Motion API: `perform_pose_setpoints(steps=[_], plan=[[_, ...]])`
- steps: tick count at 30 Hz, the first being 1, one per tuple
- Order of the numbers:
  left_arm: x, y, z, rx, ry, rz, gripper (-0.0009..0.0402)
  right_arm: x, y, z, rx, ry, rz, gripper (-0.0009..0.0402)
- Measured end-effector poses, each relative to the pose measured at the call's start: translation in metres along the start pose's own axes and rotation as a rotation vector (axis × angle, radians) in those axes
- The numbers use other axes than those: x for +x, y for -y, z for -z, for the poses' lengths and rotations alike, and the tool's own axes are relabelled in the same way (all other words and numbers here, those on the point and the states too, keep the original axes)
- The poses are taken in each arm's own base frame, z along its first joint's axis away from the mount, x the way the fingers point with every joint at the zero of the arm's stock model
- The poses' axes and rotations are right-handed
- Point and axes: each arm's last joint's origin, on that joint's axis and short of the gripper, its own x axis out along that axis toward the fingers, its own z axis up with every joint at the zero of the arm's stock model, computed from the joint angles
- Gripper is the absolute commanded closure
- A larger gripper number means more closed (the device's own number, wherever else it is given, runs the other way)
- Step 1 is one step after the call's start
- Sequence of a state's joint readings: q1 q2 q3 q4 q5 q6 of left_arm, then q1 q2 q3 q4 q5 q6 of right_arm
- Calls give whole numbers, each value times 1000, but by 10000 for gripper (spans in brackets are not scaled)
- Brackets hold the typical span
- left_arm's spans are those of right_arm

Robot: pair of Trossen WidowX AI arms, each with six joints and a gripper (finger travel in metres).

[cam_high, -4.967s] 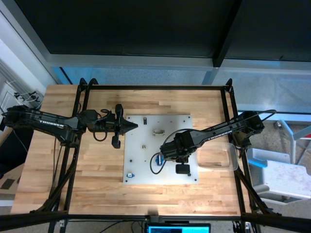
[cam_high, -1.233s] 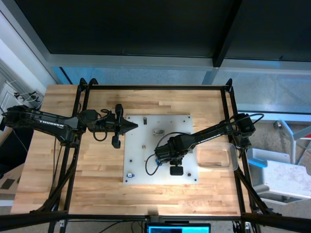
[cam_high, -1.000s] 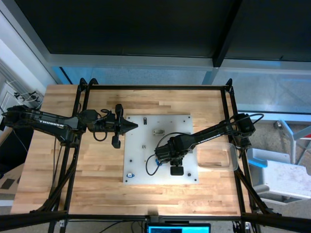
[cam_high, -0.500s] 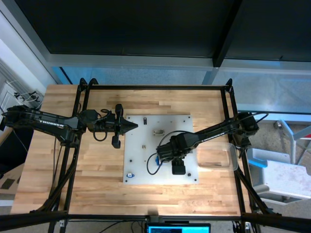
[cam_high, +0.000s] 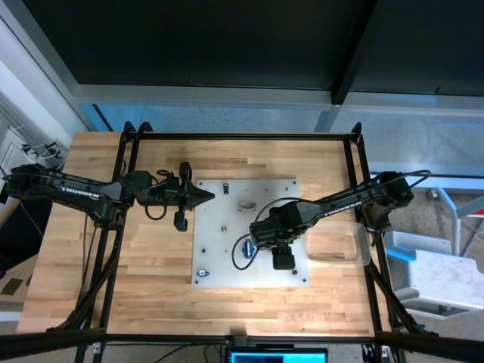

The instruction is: Pick the 16mm cylinder and place it in the taskboard

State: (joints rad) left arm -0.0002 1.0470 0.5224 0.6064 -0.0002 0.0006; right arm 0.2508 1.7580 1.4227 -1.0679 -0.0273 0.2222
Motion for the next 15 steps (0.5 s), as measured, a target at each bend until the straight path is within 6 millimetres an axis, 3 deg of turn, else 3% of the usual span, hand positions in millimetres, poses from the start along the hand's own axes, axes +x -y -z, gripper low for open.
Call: perform_pose_setpoints(steps=[15], plan=[[0,0,0,0,0,0,393,-10,1,4,0,22,-5,222]])
